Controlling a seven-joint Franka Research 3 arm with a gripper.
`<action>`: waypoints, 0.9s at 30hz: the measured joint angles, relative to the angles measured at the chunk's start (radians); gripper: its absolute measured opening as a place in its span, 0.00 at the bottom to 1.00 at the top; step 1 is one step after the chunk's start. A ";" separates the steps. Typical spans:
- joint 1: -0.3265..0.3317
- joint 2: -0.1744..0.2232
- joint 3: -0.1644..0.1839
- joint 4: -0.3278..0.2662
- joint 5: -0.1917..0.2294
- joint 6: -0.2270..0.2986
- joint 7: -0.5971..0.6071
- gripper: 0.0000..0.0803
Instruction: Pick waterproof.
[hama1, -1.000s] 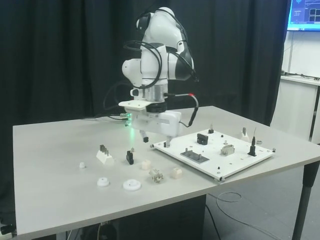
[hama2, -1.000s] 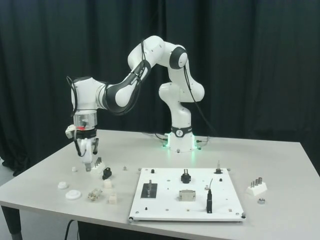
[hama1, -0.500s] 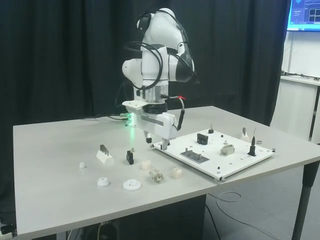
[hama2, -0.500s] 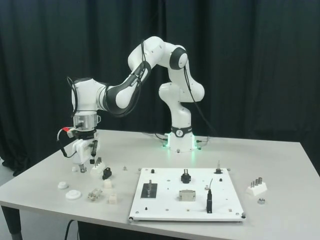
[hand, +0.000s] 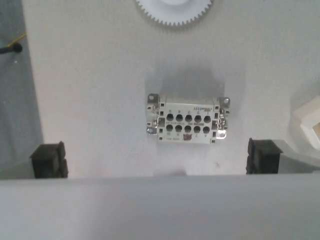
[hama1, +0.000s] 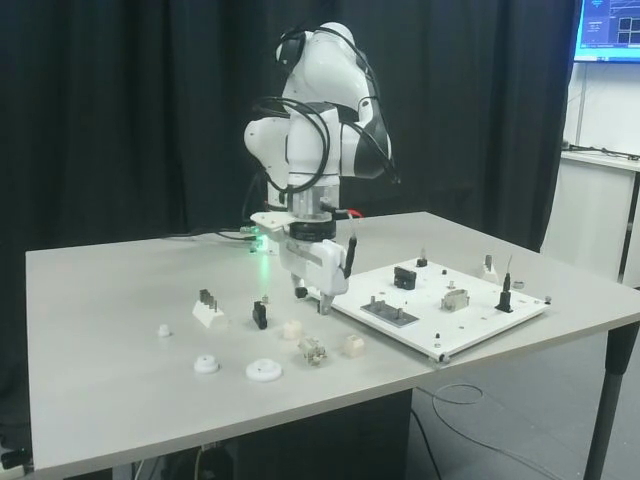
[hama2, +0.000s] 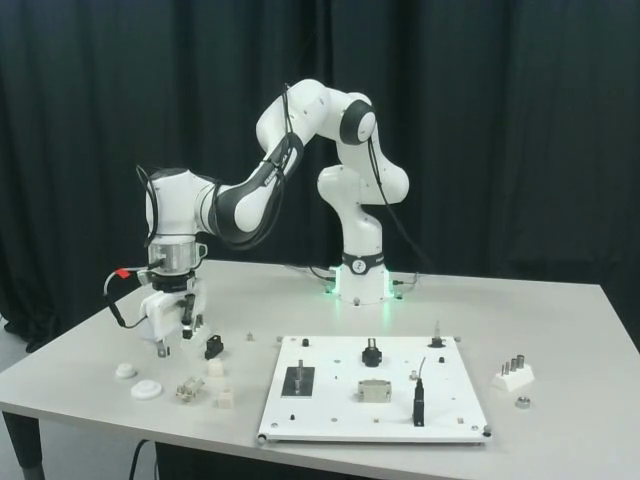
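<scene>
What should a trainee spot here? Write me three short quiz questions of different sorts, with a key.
1. True or false: the gripper is shut on the connector.
2. In the wrist view, which white thing lies near the connector? A: a toothed wheel. B: a cup. C: a spoon.
3. Fill in: the connector lies on the grey ___, not on the white board.

Key
1. False. The fingers stand apart on either side of the connector and do not touch it.
2. A.
3. table.
</scene>
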 joint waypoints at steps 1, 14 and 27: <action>0.000 0.002 0.000 0.000 0.000 0.000 0.003 1.00; 0.003 0.025 0.001 0.000 0.000 -0.001 0.037 1.00; 0.008 0.045 0.001 0.001 0.000 -0.001 0.047 1.00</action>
